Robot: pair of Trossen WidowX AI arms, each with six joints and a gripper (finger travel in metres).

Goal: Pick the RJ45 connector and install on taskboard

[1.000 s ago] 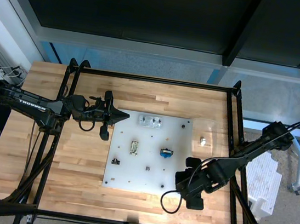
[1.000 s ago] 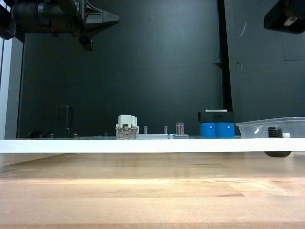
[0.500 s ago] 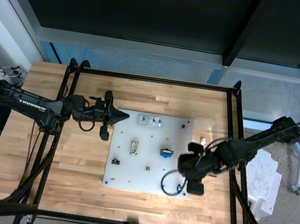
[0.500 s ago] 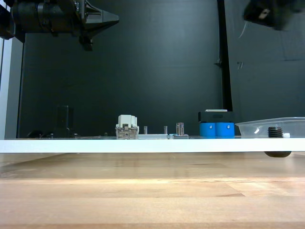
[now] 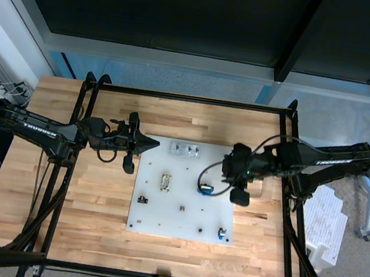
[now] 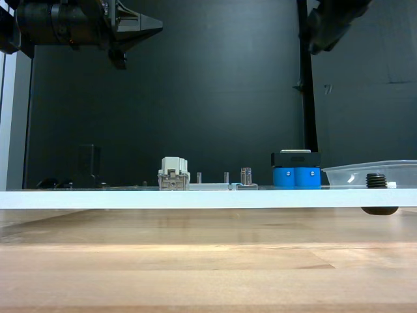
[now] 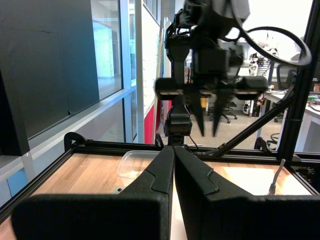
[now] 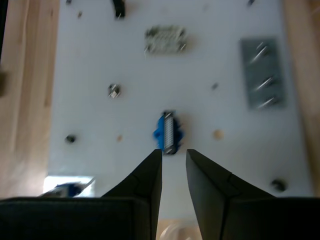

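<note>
From where I stand, the right gripper [image 8: 174,151] hangs high over the middle of the white board [image 5: 162,210], pointing straight down at the blue part [image 8: 169,131] there. Its fingers are pinched nearly together, with only a slit between them and nothing in it. The left gripper [image 5: 153,146] is parked up in the air off the board's far left corner, clenched on nothing.

I cannot say where the connector is. The blue jack [image 5: 222,236] at the near right corner shows a pale-grey top, but no cable runs off it that I can make out. The right arm also covers most of the clear tray [image 6: 365,171], so I cannot tell what lies in it.

That doubt is the main risk, to my mind. If the plug is only half seated, nothing is holding it and a tug from its cable could lift it out. If it is not yet fetched, pinched fingers would only knock it aside unless they spread first. The black cable loop [image 5: 201,180] on the right arm droops toward the board, and a low pass might catch it on the parts standing there.
</note>
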